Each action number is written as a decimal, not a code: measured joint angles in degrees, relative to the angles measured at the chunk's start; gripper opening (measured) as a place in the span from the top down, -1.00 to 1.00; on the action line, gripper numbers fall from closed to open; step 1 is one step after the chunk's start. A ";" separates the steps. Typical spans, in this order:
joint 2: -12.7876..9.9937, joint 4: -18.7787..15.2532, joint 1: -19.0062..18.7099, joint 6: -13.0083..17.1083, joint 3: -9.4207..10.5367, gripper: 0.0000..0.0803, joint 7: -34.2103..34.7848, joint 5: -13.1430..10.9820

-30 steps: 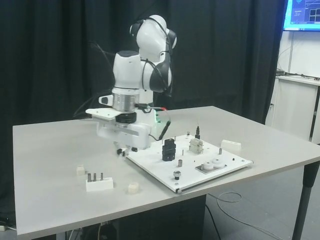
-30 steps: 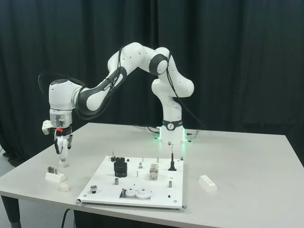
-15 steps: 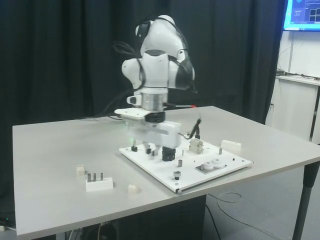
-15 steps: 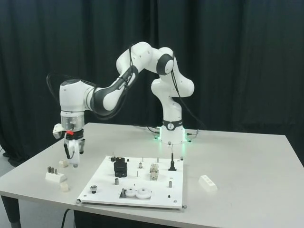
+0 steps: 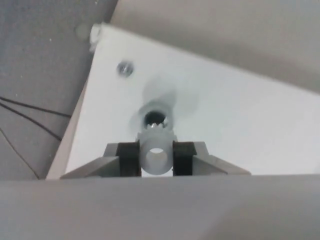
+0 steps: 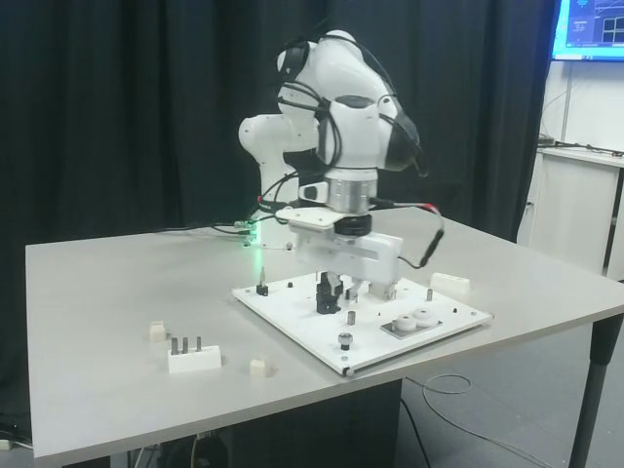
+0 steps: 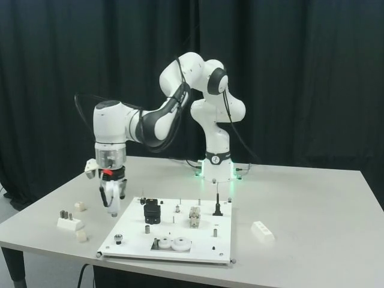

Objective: Insert small gear.

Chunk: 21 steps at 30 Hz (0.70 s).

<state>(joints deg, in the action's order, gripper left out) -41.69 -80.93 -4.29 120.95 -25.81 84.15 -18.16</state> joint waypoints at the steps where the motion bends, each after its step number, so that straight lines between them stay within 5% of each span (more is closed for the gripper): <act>1: 0.00 0.00 -0.46 -0.18 0.00 0.67 0.33 0.01; 21: 0.00 0.00 -6.07 -1.53 0.58 0.67 7.01 0.34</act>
